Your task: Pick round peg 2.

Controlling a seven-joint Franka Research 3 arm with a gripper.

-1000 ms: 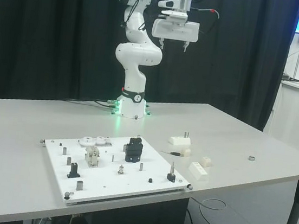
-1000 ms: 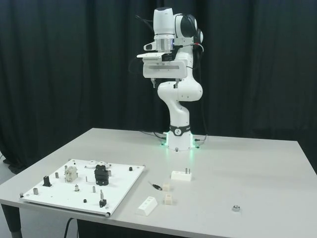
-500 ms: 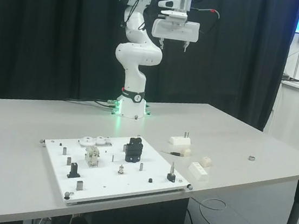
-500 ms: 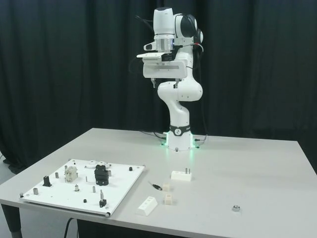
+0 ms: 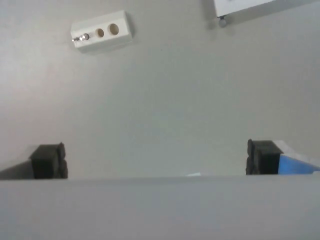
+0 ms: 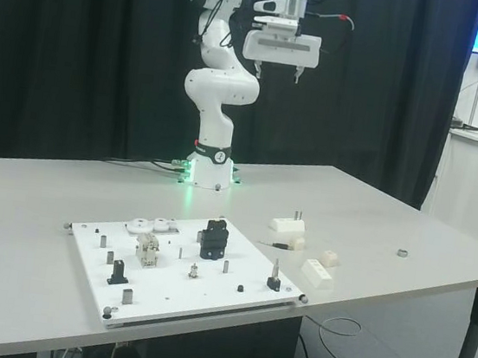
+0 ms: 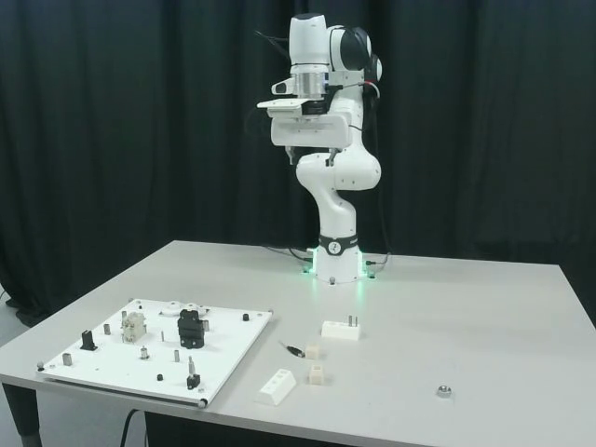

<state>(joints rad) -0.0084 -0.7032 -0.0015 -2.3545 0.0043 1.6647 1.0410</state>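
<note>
- Round peg 2 is presumably standing in the white peg block, far below the gripper; which of the pegs there is number 2 cannot be told.
- In the wrist view the white peg block is showing one small metal peg seated beside two empty round holes.
- The task is sitting in its approach step: the gripper is hanging high above the grey table, with its fingers spread wide and gripping nothing.
- The next move is calling for a long descent, centring the fingers over the peg shaft.
- The peg is looking thin, cylindrical and smooth, so a slipping grasp is a risk.
- The white assembly board is lying below and well aside of the gripper, carrying small black and metal fixtures.
</note>
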